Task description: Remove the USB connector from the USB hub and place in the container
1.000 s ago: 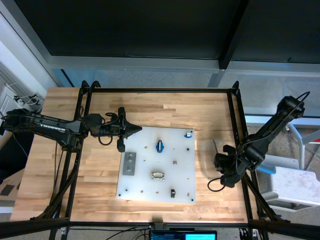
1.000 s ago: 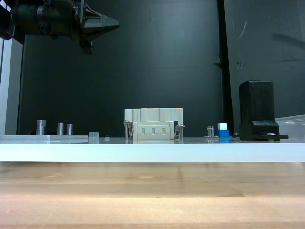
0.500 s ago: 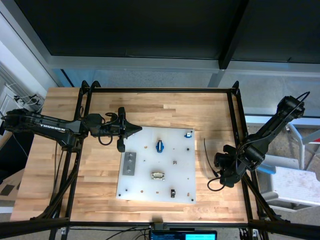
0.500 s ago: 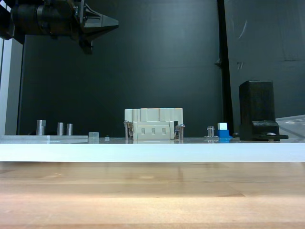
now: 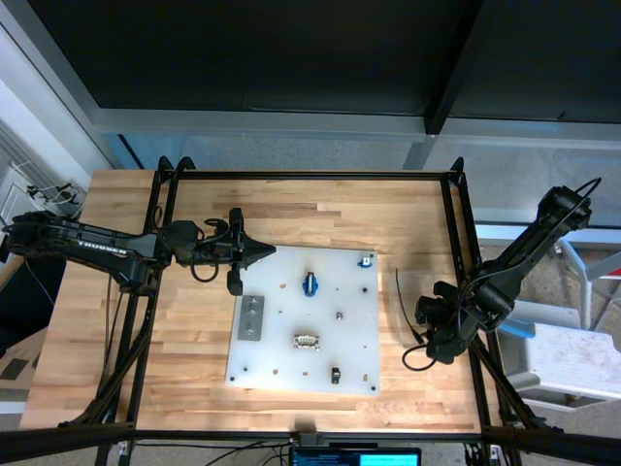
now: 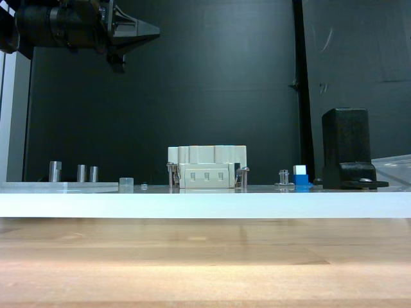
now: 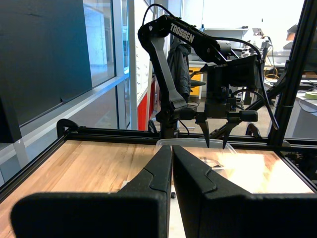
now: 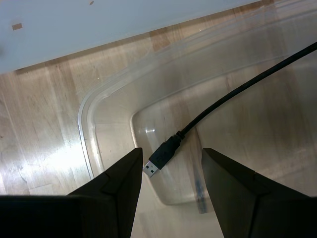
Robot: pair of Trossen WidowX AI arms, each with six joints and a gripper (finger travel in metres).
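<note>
My right gripper hangs spread over the container, USB connector lying inside (placed, I'd say). The left gripper, pressed together, hovers by the white board. I'd retract next.

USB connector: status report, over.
Right end effector open above container. USB connector lying loose inside it. Left end effector shut, high over task board far-left corner. Nothing in the way.

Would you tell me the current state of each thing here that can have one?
USB connector: unplugged, lying loose inside the container.
Container: holds the connector.
USB hub: on the white board, nothing plugged in.
Left gripper: shut, raised over the board's far left corner.
Right gripper: open, empty, above the container.
</note>
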